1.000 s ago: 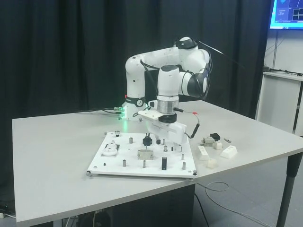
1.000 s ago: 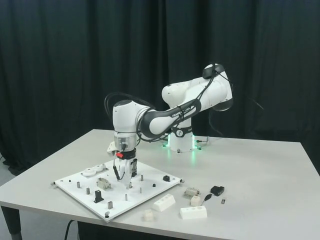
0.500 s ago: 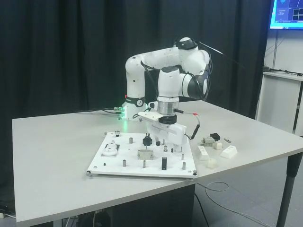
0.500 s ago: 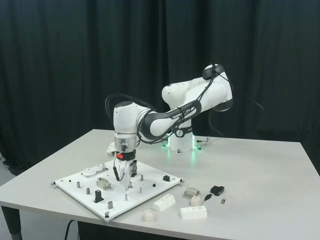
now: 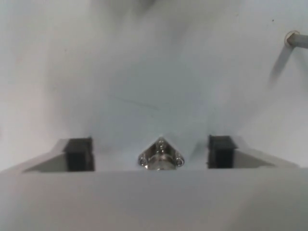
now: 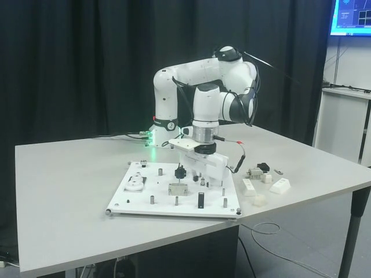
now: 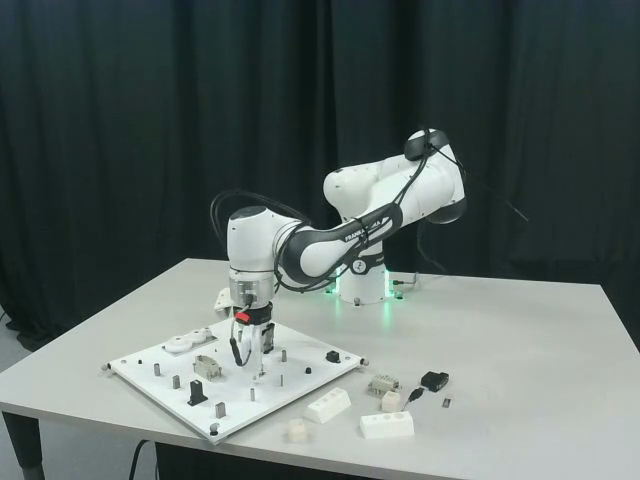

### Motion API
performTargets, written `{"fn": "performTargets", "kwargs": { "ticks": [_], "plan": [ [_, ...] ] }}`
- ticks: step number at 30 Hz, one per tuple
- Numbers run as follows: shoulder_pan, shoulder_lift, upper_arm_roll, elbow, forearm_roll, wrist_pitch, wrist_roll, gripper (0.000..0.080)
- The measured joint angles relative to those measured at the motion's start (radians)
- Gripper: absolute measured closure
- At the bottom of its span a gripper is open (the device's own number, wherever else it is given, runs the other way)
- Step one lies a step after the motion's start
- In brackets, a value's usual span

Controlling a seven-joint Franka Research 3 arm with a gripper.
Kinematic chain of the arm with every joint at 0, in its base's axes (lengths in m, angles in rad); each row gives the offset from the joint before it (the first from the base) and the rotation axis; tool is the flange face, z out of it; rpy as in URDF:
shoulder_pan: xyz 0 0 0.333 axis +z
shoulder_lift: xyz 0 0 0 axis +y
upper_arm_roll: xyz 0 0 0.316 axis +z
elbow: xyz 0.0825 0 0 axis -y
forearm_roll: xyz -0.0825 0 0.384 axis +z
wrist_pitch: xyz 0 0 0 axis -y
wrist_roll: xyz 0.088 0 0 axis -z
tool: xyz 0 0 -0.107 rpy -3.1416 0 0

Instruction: Remove BNC.

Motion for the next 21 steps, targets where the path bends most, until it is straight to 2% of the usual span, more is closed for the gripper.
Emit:
{"fn": "performTargets", "kwargs": {
  "ticks": [1,2,7,8,15,16,21],
  "plan": [
    [0.000,0.000,0.000,0.000,0.000,0.000,-0.001,0.0126],
    [0.000,0.000,0.000,0.000,0.000,0.000,-0.002,0.0292],
    [0.000,0.000,0.000,0.000,-0.001,-0.002,-0.005,0.0292],
    [0.000,0.000,0.000,0.000,-0.001,-0.002,-0.007,0.0484],
    [0.000,0.000,-0.001,-0.003,-0.013,-0.009,-0.018,0.0484],
    [0.000,0.000,-0.001,-0.003,-0.013,-0.009,-0.020,0.0646],
    [0.000,0.000,-0.001,-0.003,-0.013,-0.009,-0.028,0.0669]
  ]
}}
